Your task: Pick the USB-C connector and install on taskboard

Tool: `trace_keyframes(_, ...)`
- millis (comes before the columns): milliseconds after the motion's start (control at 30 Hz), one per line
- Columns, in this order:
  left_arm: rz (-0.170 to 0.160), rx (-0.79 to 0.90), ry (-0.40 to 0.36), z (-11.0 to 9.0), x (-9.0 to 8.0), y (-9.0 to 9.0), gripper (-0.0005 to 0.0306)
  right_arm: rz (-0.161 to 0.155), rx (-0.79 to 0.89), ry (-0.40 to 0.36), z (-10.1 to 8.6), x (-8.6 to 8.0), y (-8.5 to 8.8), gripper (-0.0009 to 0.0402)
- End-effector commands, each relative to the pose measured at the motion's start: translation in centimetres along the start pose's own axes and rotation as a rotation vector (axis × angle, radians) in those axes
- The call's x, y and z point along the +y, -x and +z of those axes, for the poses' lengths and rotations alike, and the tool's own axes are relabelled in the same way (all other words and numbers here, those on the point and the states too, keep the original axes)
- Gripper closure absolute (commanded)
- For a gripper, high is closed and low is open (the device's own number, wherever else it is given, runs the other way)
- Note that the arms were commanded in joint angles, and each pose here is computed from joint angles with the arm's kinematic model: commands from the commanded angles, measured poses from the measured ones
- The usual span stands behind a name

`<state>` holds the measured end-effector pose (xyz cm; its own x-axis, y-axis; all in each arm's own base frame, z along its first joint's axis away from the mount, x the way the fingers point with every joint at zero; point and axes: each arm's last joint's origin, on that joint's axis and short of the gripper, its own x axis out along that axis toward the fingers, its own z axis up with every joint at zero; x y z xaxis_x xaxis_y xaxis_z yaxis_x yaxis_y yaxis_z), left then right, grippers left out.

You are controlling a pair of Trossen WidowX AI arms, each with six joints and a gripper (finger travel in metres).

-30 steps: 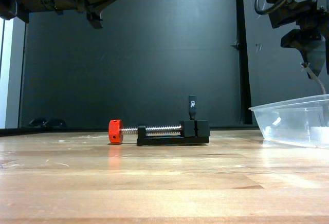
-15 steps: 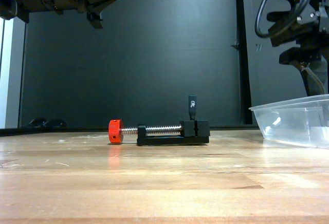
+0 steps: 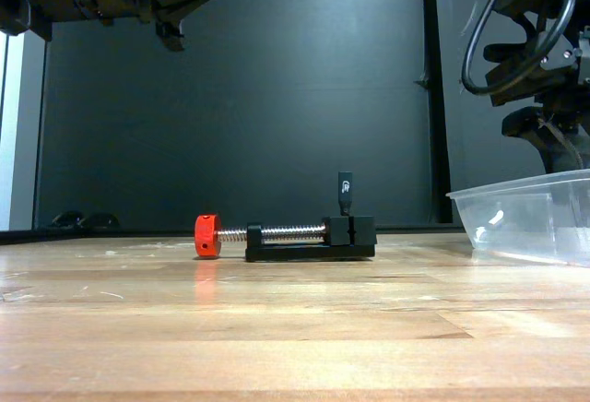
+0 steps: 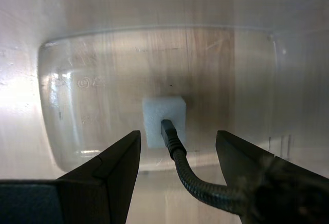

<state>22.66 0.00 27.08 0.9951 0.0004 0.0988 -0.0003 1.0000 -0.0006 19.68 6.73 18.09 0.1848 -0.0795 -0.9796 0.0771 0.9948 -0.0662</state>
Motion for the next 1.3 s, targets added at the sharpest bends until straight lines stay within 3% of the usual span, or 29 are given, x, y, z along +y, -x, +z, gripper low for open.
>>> trace_keyframes(33,0.000,0.000,0.000,0.00,0.01,-0.01,0.0300,-0.001,0.003,0.003,-0.07,-0.03,-0.08,0.0202)
trace_keyframes(1167,0.000,0.000,0.000,0.00,0.01,-0.01,0.0300,0.014,-0.016,0.042,0.20,0.09,0.08,0.0393)
trace_keyframes(1300,0.000,0.000,0.000,0.00,0.01,-0.01,0.0300,0.016,-0.021,0.048,0.18,0.06,0.21,0.0390)
